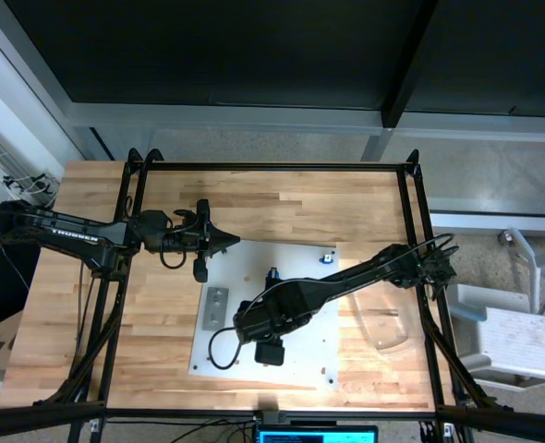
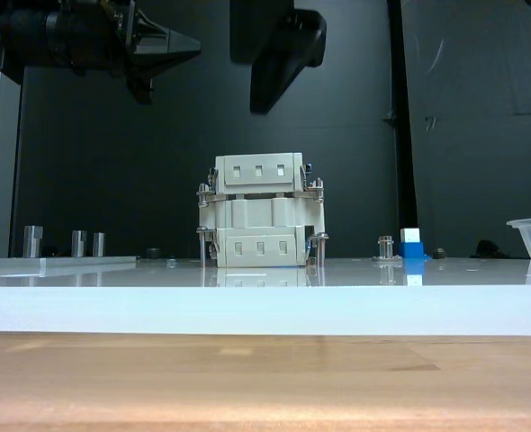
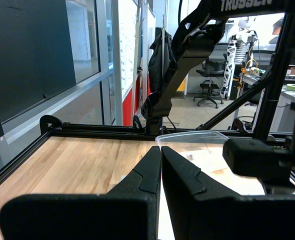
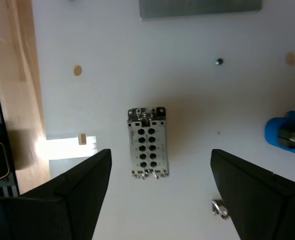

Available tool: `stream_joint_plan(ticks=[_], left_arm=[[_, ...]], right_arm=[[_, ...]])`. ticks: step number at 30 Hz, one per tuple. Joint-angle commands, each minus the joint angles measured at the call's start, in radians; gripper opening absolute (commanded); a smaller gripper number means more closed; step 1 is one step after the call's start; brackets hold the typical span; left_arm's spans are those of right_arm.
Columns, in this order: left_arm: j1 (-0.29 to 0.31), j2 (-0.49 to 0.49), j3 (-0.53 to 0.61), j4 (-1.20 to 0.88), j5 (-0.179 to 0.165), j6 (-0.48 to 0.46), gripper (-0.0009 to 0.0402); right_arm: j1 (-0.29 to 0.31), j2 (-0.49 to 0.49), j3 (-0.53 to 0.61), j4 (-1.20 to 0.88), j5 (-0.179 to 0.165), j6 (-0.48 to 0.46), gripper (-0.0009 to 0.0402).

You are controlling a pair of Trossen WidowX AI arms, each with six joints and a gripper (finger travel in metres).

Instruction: Remove the HAN10-E connector and place it in the container

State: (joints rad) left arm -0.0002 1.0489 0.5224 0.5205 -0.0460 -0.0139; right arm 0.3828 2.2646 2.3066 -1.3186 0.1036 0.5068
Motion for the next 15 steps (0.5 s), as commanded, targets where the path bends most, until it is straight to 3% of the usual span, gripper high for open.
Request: stream_joint_plan(ticks=[1,15], left_arm=[[0.000,0.000,0.000,0.000,0.000,0.000,0.0000],[0.000,0.000,0.000,0.001,0.000,0.000,0.0000]], right_arm=[[0.002,0.018,0.001,0.002,0.001,-0.002,0.0300],[0.005,0.071,-0.004,0.023,0.000,-0.025,0.0307]])
